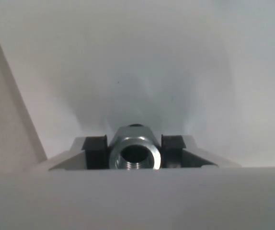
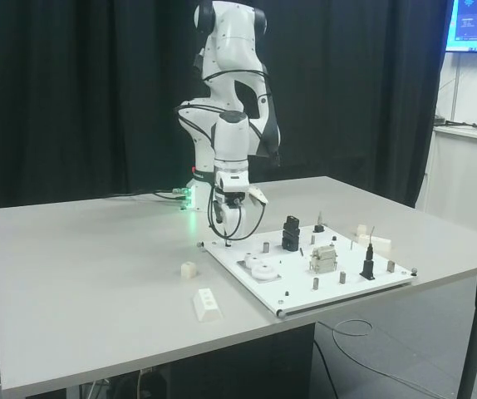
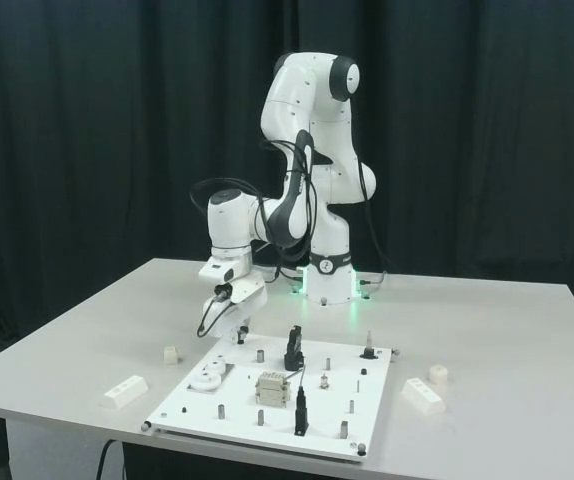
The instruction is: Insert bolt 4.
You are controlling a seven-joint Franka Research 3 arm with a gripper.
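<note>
In the wrist view much is hidden: a pale blurred band fills the lower part of the picture and cuts off the undersides of the black finger pads (image 1: 93, 149) and of the shiny metal hexagonal bolt head (image 1: 134, 152) between them. Only the bolt's hex head with its dark threaded hollow shows; its shank cannot be seen. In both room views the bolt is too small to make out.

The end effector (image 1: 134, 154) is clenched on the bolt head, one pad against each side.

The white jointed robot arm (image 3: 302, 170) rises from its base near the far edge of the grey tabletop (image 2: 89, 258), folds over, and points its wrist down. The end effector (image 3: 235, 325) hangs low at the far corner of the white square assembly board (image 3: 277, 405), which carries small black and grey fittings.
</note>
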